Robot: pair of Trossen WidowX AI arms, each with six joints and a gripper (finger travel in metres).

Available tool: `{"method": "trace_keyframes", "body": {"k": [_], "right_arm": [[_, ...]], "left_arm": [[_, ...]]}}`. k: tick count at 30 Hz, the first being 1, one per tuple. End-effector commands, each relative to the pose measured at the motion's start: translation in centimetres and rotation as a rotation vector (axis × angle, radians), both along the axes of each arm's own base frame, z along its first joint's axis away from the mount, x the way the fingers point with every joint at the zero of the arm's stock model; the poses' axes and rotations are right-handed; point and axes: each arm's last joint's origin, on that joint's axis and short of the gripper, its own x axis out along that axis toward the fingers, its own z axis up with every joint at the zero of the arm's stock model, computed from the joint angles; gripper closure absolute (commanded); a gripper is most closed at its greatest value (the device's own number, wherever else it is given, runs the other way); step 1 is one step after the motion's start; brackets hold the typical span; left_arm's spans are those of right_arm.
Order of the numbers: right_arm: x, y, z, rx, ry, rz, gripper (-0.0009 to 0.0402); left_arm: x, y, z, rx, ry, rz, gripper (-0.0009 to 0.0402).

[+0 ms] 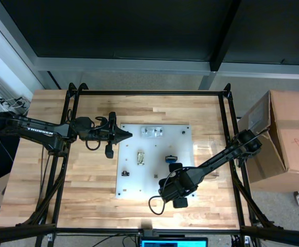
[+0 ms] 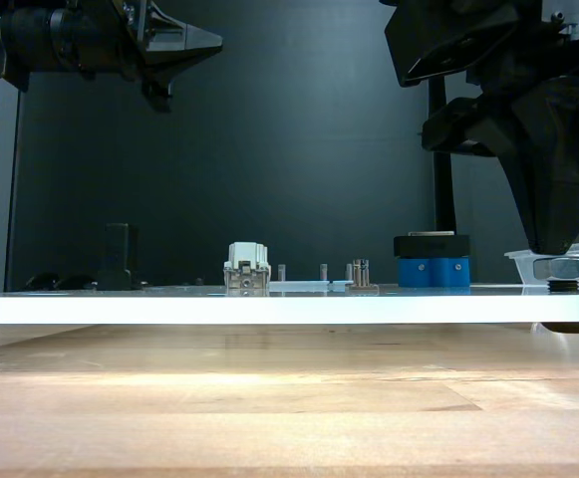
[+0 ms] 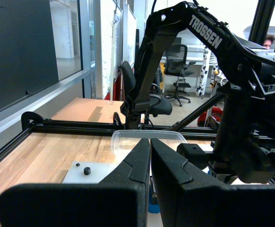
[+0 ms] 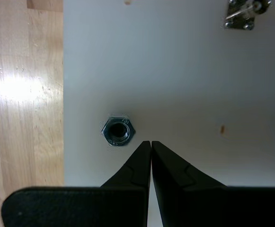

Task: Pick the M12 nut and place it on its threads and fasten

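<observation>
Silver nut (image 2: 563, 267), one, on stud (image 2: 565, 286); grippers (image 2: 219, 42) (image 2: 558, 247), two, aloft

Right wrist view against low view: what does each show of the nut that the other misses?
Right wrist only: the nut's open bore from above, with the right end effector shut empty beside it. Low only: ribs of the stud under the nut, and the left end effector shut, raised at the left. Both: the nut unheld, the white board.

Board (image 1: 139, 180) on worktop (image 1: 62, 195). M12 nut (image 2: 564, 268) on its stud (image 2: 565, 287) at board's near right edge, ribs exposed beneath. Right tool (image 2: 558, 249) just above nut, not gripping it. Left tool (image 1: 130, 135) raised over board's far left edge.
</observation>
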Motion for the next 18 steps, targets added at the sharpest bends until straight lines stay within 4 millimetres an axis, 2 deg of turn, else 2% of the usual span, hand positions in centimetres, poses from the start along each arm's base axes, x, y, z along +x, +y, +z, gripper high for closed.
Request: {"method": "trace_keyframes", "body": {"k": [1,18], "right_arm": [[-0.03,0.03,-0.09,-0.002,0.002,0.001,0.0393],[-0.81,0.06,-0.56,-0.005,0.027,0.01,0.0393]], "left_arm": [[0.0,0.0,0.01,0.0,0.0,0.0,0.0393],[0.0,0.01,0.01,0.0,0.0,0.0,0.0393]]}}
